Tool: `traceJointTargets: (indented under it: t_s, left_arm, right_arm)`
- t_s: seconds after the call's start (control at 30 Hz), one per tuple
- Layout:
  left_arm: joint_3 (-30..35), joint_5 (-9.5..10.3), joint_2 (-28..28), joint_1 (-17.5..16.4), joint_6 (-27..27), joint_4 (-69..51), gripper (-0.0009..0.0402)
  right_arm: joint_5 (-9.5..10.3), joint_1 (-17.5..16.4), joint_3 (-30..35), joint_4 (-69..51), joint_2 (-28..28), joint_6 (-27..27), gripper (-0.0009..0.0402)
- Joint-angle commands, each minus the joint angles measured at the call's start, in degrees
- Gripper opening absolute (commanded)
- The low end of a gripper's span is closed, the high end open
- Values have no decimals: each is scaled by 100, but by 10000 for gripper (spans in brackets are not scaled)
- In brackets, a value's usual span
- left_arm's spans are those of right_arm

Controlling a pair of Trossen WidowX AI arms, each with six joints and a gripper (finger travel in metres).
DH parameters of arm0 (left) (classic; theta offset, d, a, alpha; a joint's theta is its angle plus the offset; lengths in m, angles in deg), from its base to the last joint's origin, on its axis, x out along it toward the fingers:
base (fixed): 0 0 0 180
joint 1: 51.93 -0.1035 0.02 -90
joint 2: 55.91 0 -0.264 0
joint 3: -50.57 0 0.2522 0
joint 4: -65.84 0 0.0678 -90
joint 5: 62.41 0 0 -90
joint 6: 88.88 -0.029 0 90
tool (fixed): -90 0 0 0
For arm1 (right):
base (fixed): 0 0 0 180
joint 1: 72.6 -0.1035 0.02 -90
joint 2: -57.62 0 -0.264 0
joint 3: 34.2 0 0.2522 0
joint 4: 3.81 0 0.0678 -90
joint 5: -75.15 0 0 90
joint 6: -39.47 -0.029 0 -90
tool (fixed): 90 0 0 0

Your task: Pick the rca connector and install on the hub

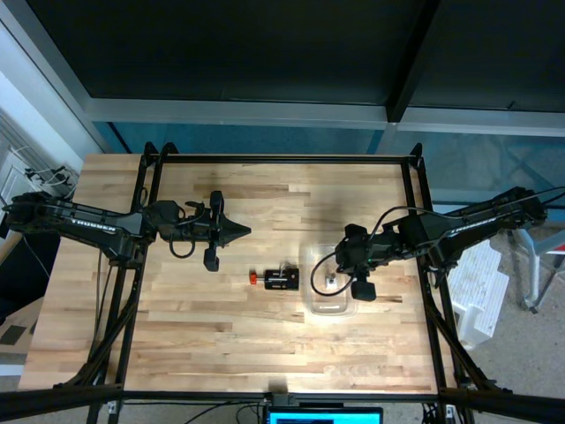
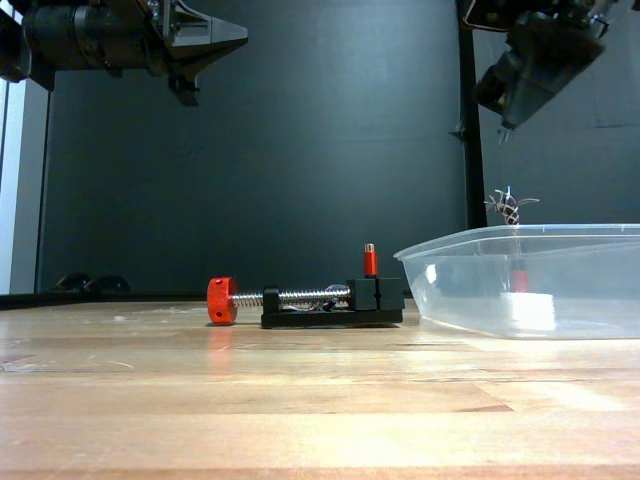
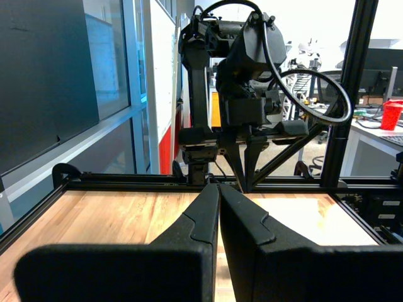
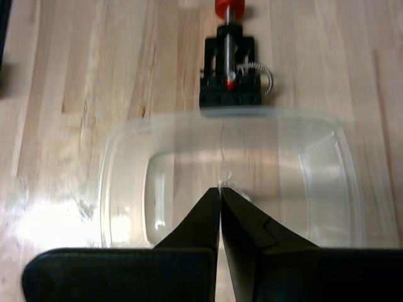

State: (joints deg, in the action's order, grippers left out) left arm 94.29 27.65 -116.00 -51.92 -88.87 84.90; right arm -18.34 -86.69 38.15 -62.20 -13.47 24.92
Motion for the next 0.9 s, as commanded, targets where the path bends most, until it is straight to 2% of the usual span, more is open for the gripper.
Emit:
traceJointTargets:
  t_s: [0.03,0.1,0.17,0.6,0.9]
  left_arm:
    - [0,0,-2,0,0,0,0]
    - [0,0,-2,0,0,2,0]
    - [0,0,-2,-2,0,2,0]
    - [0,0,-2,0,0,2,0]
    - [0,0,-2,-2,0,2,0]
  right_arm:
    - [-17,-11,-4,-162,-7,-31,28]
    - [-31,-15,-4,-251,-57,-109,46]
    - [-146,-20,-7,-317,-107,-166,64]
    - [-151,-37,-7,-337,-944,-304,162]
    - [-151,-46,-7,-278,-1530,-321,181]
